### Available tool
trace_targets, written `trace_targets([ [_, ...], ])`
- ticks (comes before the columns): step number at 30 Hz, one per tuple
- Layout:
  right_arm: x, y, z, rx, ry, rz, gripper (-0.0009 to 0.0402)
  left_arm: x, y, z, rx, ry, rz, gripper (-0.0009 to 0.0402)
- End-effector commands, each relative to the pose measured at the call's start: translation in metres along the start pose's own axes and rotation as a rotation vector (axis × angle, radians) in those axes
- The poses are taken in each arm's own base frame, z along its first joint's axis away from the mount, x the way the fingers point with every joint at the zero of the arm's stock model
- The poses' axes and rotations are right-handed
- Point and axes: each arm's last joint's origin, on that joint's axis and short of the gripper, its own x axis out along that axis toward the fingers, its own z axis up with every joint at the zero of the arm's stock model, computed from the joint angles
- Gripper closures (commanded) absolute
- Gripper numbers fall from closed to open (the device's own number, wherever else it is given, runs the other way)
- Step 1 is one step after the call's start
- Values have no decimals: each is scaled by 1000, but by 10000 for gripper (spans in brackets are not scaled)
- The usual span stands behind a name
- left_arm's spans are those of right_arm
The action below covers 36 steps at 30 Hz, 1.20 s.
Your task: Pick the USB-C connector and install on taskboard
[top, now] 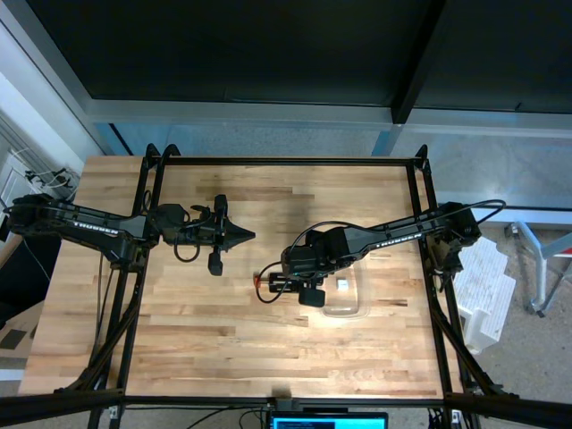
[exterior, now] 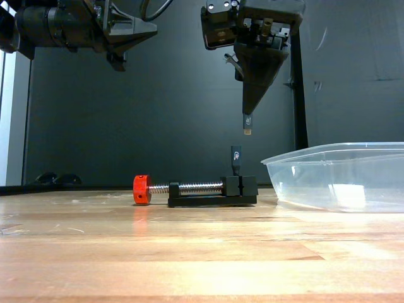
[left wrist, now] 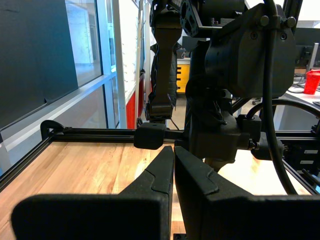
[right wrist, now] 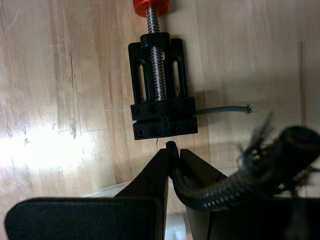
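The right gripper (exterior: 247, 115) clamps the slim dark USB-C connector (exterior: 247, 125) above the blocky black taskboard (exterior: 212, 192); the left gripper (top: 248, 236) hovers left, clenched.

High and low views sharing taskboard (exterior: 240, 188)
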Motion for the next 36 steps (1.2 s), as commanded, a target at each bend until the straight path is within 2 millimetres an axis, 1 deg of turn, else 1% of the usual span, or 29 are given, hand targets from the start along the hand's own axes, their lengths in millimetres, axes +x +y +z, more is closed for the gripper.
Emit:
trace_targets([
  [1, 3, 1, 4, 6, 3, -1, 393, 0, 0, 0, 0, -1, 0, 393],
  [3, 7, 3, 8, 6, 10, -4, 393, 0, 0, 0, 0, 2, 0, 393],
  [7, 9, 4, 13, -1, 11, -4, 393, 0, 0, 0, 0, 0, 0, 393],
  [19, 13, 4, 12, 10, 15, -10, 393, 0, 0, 0, 0, 0, 0, 393],
  [36, 13, 4, 12, 6, 7, -22, 394, 0, 0, 0, 0, 0, 0, 393],
])
